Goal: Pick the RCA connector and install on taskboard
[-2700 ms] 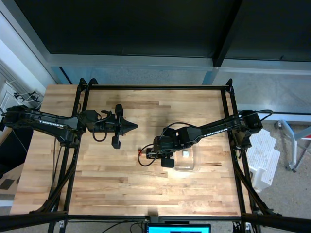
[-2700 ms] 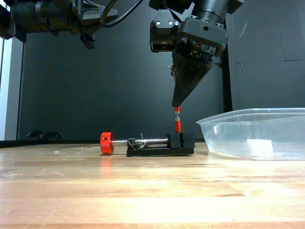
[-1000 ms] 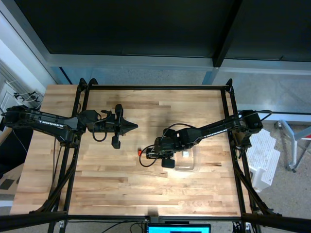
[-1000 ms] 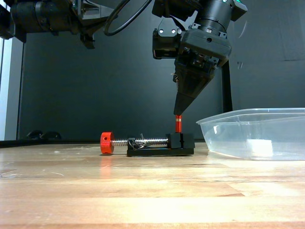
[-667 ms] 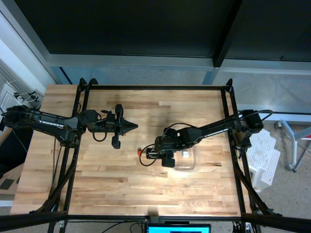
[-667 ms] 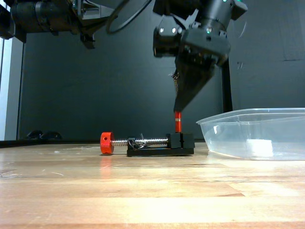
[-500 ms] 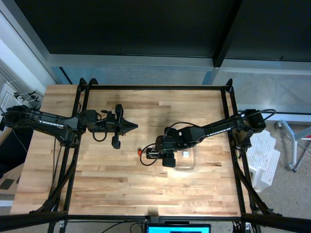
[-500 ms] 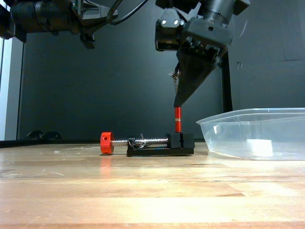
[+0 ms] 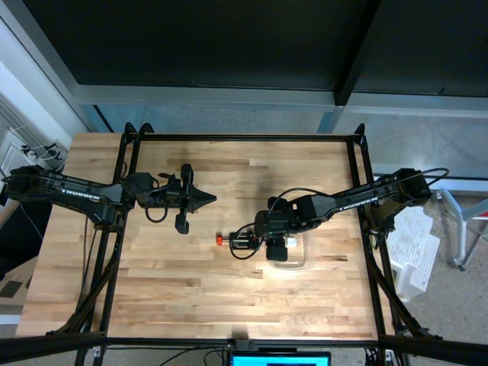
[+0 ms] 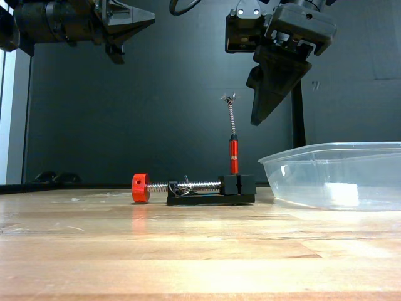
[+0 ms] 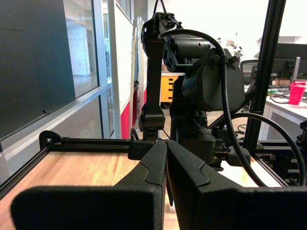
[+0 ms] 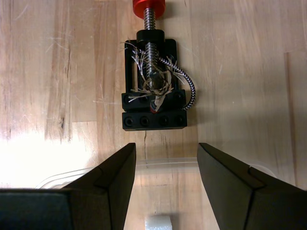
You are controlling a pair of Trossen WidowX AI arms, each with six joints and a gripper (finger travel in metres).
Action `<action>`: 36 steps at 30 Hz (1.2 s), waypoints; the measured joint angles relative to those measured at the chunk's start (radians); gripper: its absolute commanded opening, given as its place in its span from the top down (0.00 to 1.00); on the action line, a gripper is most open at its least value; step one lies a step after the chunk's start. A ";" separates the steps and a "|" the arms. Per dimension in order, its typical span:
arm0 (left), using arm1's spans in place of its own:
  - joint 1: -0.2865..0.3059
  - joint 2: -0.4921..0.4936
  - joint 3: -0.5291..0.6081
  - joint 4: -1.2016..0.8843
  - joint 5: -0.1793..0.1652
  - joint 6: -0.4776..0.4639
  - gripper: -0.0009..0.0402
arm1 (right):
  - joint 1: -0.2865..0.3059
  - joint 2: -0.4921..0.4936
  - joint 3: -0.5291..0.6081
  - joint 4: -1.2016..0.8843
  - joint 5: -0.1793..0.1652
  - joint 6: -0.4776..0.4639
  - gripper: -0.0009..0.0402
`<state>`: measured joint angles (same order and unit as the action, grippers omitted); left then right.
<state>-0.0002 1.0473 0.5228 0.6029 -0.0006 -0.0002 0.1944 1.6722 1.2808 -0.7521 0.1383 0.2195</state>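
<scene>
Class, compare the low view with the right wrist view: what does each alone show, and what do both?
Low view only: the red plug standing upright in the taskboard, and the left gripper parked high at left. Right wrist only: the braided cable loop on the board, and the right gripper with jaws open above the clear tray. Both: taskboard, red knob, tray.

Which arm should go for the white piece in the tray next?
Right. The right gripper hangs open just over the tray's edge, with the white piece showing between its fingers in its wrist view. The left gripper is parked shut, well left of the board.
</scene>
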 measured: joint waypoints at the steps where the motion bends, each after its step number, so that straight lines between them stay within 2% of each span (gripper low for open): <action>1: 0.000 0.000 0.000 0.000 0.000 0.000 0.98 | 0.000 -0.003 0.000 0.000 0.000 0.000 0.59; 6: 0.000 0.000 0.000 0.000 0.000 0.000 0.98 | 0.002 -0.044 -0.003 0.004 0.000 -0.014 0.73; 12: 0.000 0.000 0.000 0.000 0.000 0.000 0.98 | -0.003 -0.141 -0.048 0.027 0.000 -0.050 0.99; 15: 0.000 0.000 0.000 0.000 0.000 0.000 0.98 | -0.011 -0.208 -0.100 0.066 -0.003 -0.061 0.96; 19: 0.000 0.000 0.000 0.000 0.000 0.000 0.98 | -0.023 -0.294 -0.180 0.143 -0.004 -0.072 0.98; 33: 0.000 0.000 0.000 0.000 0.000 0.000 0.98 | -0.111 -0.577 -0.454 0.554 -0.014 -0.145 0.98; 36: 0.000 0.000 0.000 0.000 0.000 0.000 0.98 | -0.136 -0.612 -0.488 0.625 -0.048 -0.166 0.98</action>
<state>-0.0002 1.0473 0.5224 0.6025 -0.0006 -0.0002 0.0586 1.0607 0.7925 -0.1268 0.0906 0.0536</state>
